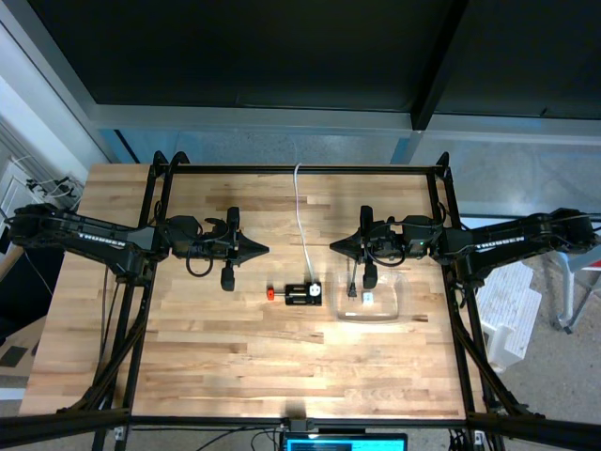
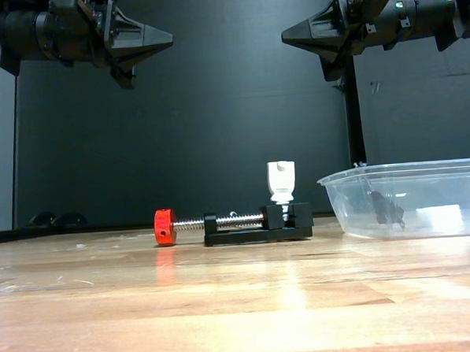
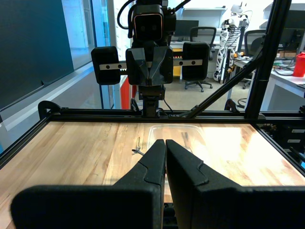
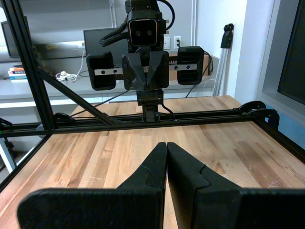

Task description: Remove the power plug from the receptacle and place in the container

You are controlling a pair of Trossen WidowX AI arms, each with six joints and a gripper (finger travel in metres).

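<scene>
both grippers aloft; plug in container

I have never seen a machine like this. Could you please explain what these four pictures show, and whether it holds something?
These are two robot arms standing at the sides of a wooden table. One picture looks down from above, one looks level along the table, and two come from cameras on the arms themselves. The left gripper and the right gripper hang above the table, both shut and holding nothing. On the table stands a black block with a red knob and a white cable. Beside it lies a clear tray, and a small black plug lies inside it.
</scene>
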